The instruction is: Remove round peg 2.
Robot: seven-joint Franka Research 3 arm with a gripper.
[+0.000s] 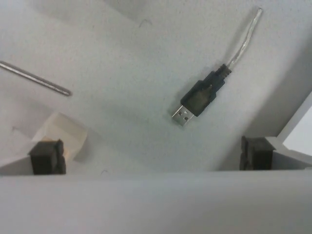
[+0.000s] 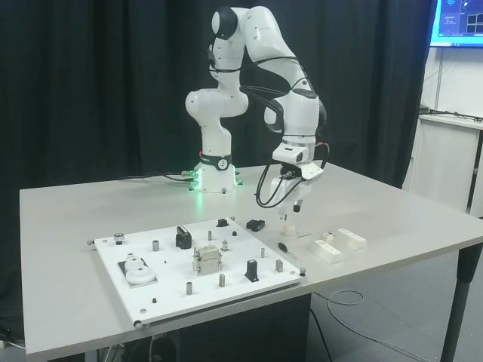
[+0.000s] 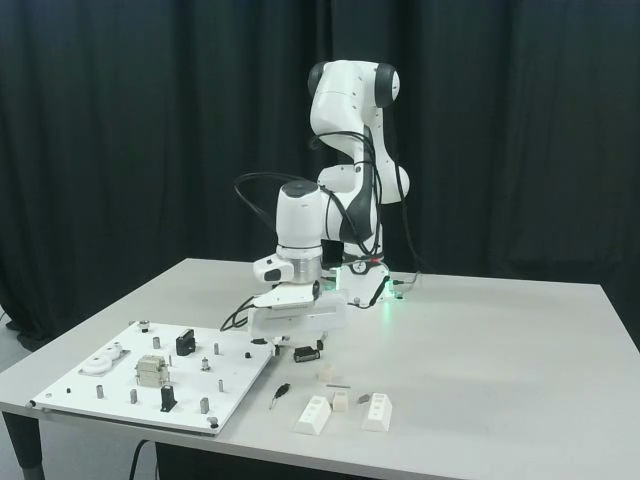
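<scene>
On the white board (image 2: 226, 290) at the left, several short upright pegs (image 2: 155, 244) are seen, but which of them is round peg 2 cannot be told. Further right, the gripper (image 1: 151, 155) is held wide open and empty above the grey table (image 2: 60, 219), over a black USB plug (image 1: 197, 97) and near a thin metal rod (image 1: 34, 78). White blocks (image 2: 339, 243) are laid beyond it.
</scene>
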